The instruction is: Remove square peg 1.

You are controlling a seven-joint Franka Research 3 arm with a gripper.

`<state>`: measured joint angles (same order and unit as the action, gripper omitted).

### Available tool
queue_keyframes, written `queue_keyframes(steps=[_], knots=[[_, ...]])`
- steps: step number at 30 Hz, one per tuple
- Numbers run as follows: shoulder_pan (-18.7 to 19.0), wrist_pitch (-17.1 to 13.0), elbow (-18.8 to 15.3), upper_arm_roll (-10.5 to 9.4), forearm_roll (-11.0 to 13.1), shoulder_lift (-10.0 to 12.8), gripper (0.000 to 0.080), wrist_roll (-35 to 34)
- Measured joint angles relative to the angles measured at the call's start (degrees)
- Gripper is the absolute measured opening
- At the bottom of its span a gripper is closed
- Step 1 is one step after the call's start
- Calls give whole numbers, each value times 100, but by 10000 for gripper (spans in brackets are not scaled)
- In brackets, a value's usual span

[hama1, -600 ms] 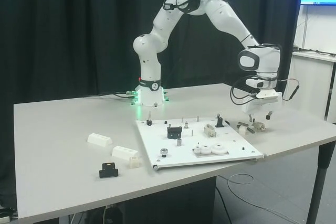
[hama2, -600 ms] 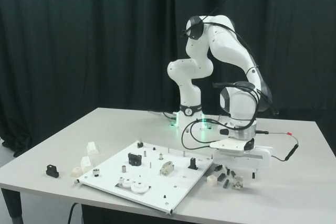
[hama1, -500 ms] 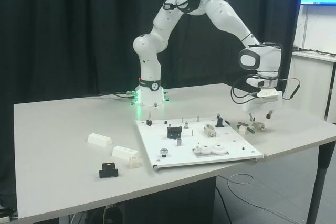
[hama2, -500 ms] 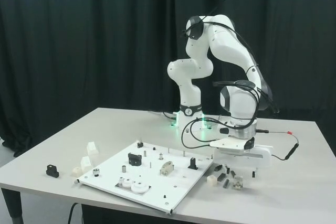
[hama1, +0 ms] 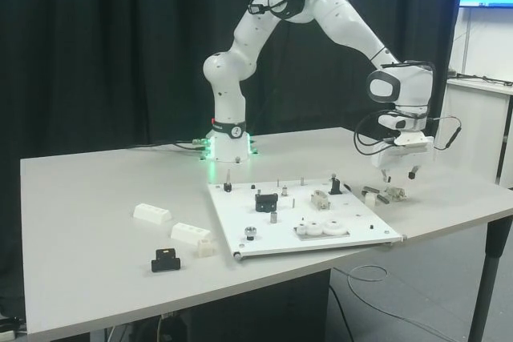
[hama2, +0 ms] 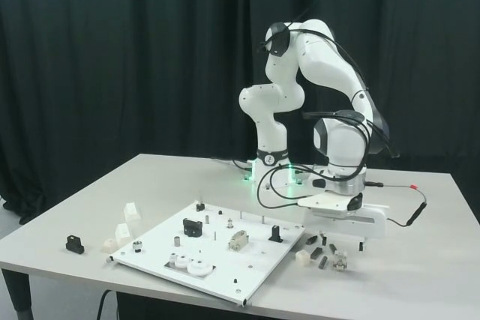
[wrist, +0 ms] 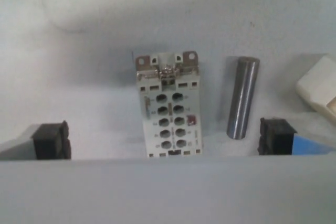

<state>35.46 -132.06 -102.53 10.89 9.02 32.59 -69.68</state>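
Pincer (hama1: 398, 173) has risen off the loose parts at right of frame since 0.6 s ago; fingers (wrist: 51, 140) spread, holding nothing. Grey peg (wrist: 243, 98) lies on the surface (wrist: 157, 14) beside the connector (wrist: 168, 106), off the board (hama1: 300, 218): removal looks done.

Square peg 1 (hama2: 302, 256) is a small white block with flat faces, lying loose on the grey table. It sits below the gripper (hama2: 342, 239) and off to one side, outside the spread fingers and touching neither; the wrist view shows only its corner (wrist: 317, 85).
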Motion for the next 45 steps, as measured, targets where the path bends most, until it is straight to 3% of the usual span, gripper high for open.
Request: queue_keyframes(steps=[31,45], knots=[[0,191,262,265,-174,-27,800,160],[0,306,391,560,-435,-55,800,347]])
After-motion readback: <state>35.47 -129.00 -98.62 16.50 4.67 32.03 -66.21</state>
